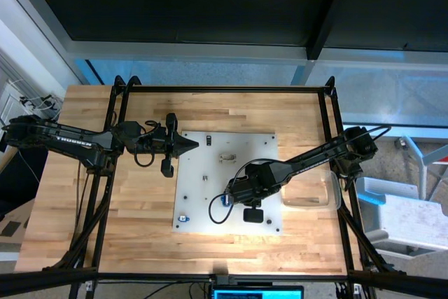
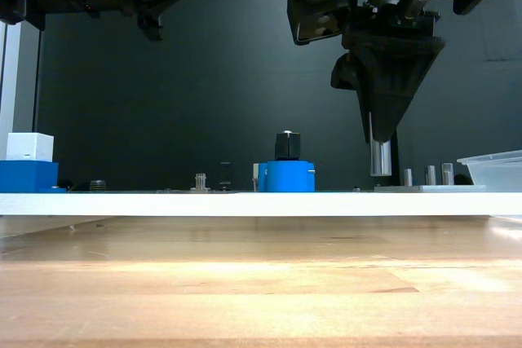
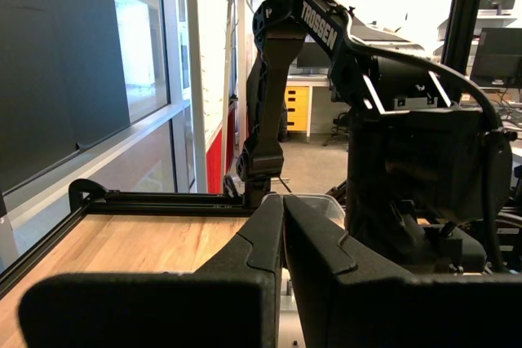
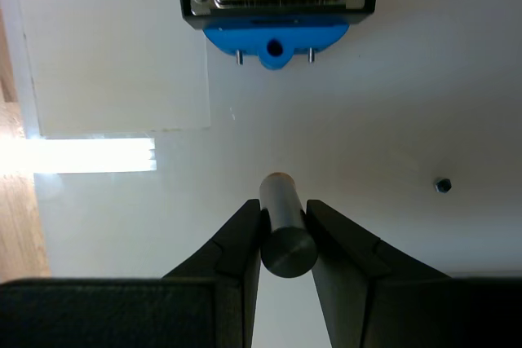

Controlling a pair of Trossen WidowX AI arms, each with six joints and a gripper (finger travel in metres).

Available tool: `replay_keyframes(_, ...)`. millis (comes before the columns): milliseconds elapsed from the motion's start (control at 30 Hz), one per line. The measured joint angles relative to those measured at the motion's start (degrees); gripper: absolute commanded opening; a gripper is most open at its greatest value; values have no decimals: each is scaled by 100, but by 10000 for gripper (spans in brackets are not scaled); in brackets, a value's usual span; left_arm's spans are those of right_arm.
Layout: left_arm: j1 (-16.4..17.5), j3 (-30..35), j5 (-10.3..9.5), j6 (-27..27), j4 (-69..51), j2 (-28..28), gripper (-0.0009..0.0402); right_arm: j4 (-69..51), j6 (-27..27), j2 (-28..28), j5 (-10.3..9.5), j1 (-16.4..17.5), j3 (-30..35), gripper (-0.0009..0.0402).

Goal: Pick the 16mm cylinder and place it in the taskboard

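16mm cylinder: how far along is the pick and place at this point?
Done: the pick; the right hand grips the 16mm cylinder upright. In hand: it hangs over the taskboard, lower end apparently just clear of the surface. To do: seat it in the board and release. The left hand, shut, is parked high near the board's left edge.

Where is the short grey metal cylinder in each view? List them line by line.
High: hidden under the right gripper.
Low: grey metal cylinder hanging from right jaws, above flat white taskboard.
Left wrist: absent; left gripper shut, parked at board's left edge.
Right wrist: clamped between jaws.
Shared landmark: taskboard.
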Motion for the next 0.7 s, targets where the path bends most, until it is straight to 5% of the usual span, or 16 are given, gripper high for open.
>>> replay_keyframes(700, 0, -2, 0, 0, 0, 0, 0, 57, -39, 160, 46, 2, -33, 32)
